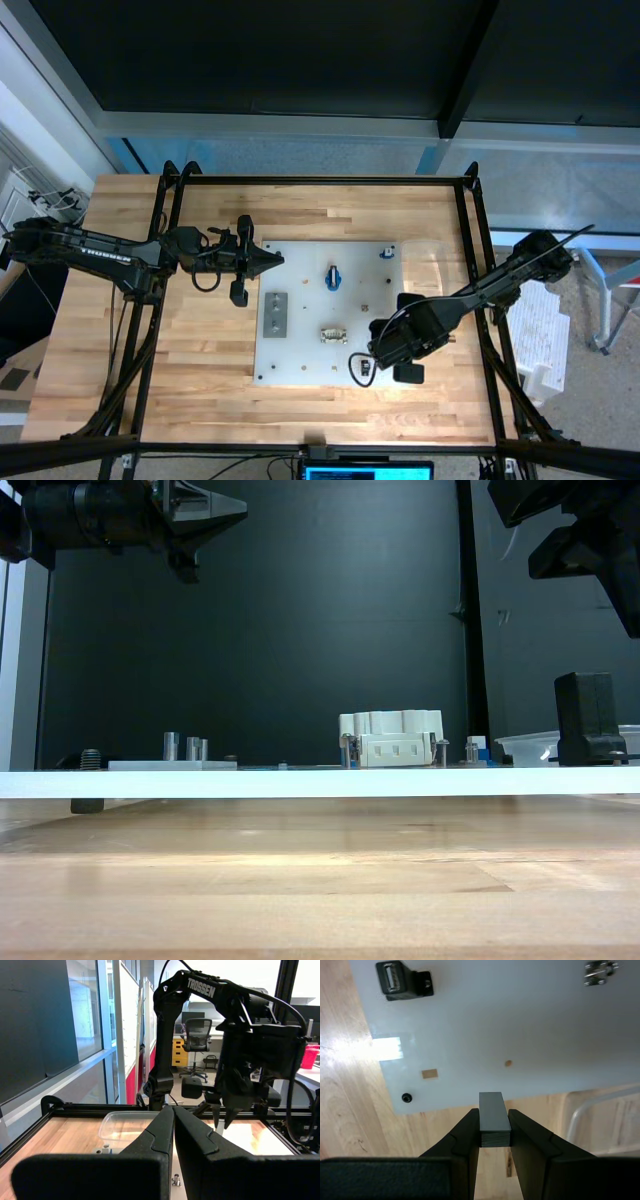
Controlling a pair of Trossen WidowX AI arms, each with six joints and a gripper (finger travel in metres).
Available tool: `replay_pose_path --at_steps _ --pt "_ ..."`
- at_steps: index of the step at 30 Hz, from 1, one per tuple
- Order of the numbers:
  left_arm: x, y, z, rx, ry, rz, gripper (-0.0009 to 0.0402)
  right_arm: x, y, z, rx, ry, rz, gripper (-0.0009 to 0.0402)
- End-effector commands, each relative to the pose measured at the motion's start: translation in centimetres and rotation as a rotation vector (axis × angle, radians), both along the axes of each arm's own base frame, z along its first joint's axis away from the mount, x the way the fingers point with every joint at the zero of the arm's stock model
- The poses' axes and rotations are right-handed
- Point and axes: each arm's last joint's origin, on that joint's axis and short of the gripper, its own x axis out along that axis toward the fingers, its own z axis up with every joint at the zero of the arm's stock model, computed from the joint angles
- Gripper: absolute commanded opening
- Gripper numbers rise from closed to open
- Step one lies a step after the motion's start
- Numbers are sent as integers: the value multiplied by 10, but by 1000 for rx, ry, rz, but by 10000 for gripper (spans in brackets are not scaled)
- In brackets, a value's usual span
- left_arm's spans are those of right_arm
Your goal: Pick the 16mm bar and install on taskboard
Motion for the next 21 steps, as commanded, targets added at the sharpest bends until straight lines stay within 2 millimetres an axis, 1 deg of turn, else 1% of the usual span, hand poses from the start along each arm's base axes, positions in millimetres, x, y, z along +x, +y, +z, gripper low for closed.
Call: replay_pose_path --at_steps 1,8,21 --pt "0 0 0 0 0 0 0 2 7 -4 8 -12 0 4" --pt "0 0 0 0 0 0 0 5 21 -15 36 -12 25 4" --pt "0 0 0 0 0 0 0 7 31 -26 32 -9 21 4"
